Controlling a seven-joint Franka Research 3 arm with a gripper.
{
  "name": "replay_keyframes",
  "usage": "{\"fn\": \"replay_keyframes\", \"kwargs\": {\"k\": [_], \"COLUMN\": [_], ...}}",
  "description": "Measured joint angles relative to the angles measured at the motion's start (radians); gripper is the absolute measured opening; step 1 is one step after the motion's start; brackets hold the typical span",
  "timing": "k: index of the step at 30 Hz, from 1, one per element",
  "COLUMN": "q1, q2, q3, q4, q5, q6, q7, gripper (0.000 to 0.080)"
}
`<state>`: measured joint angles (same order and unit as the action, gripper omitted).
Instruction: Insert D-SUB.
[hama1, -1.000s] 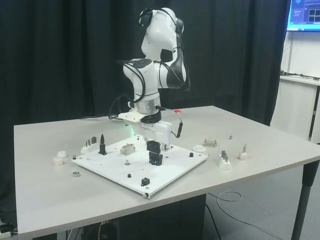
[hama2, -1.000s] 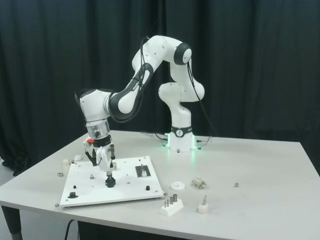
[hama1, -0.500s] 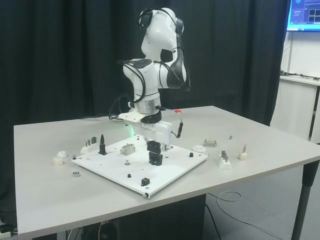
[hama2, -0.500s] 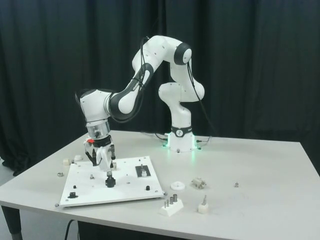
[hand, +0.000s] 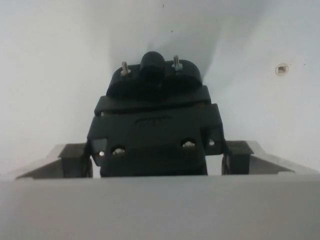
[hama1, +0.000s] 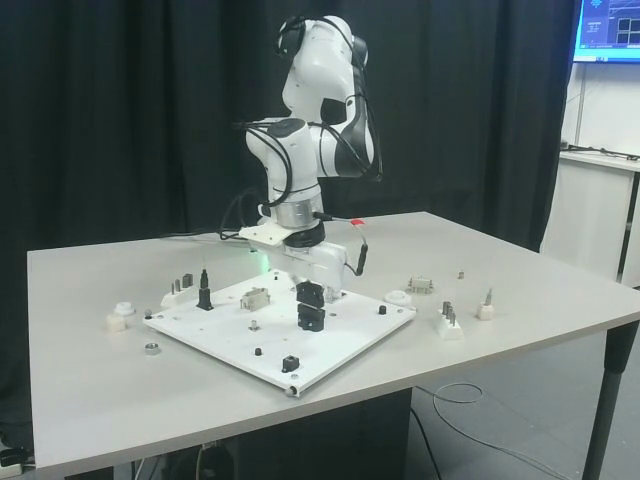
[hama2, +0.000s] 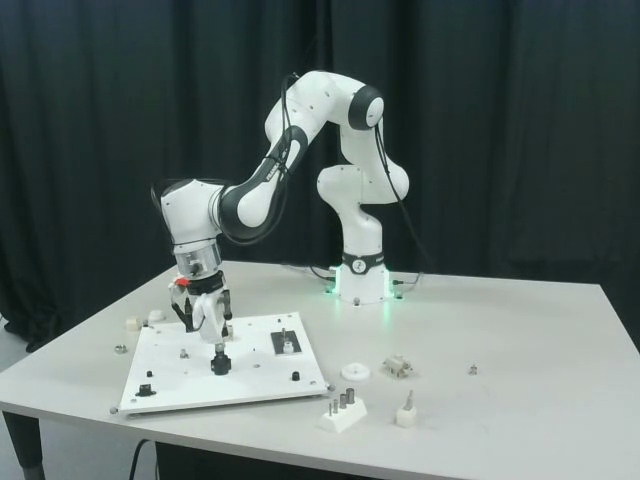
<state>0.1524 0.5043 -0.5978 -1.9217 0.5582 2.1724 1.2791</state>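
Wrist view, hand (hand: 155, 162) clamped on black D-SUB connector (hand: 155, 117)

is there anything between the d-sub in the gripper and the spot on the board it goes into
Nothing visible stands in the way. The gripper holds the black D-SUB connector directly above the black mating part on the white board. The wrist view shows the connector lined up over that part, with its two small screws standing free.
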Motion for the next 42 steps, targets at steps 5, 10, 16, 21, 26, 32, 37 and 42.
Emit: {"fn": "replay_keyframes", "kwargs": {"k": [5,10,16,21,26,32,37,42], "q1": [0.0,0.0,0.0,0.0,0.0,0.0,0.0,0.0], "q2": [0.0,0.0,0.0,0.001,0.001,0.001,0.001,0.001], "q3": [0.0,0.001,0.003,0.004,0.004,0.003,0.001,0.0], "q4": [0.0,0.0,0.0,0.0,0.0,-0.001,-0.002,-0.002], "q5": [0.003,0.005,0.008,0.012,0.014,0.017,0.018,0.018], "q6": [0.0,0.001,0.007,0.014,0.016,0.016,0.016,0.016], "q7": [0.0,0.0,0.0,0.0,0.001,0.016,0.03,0.047], "gripper": [0.057,0.057,0.057,0.057,0.057,0.057,0.057,0.057]}}
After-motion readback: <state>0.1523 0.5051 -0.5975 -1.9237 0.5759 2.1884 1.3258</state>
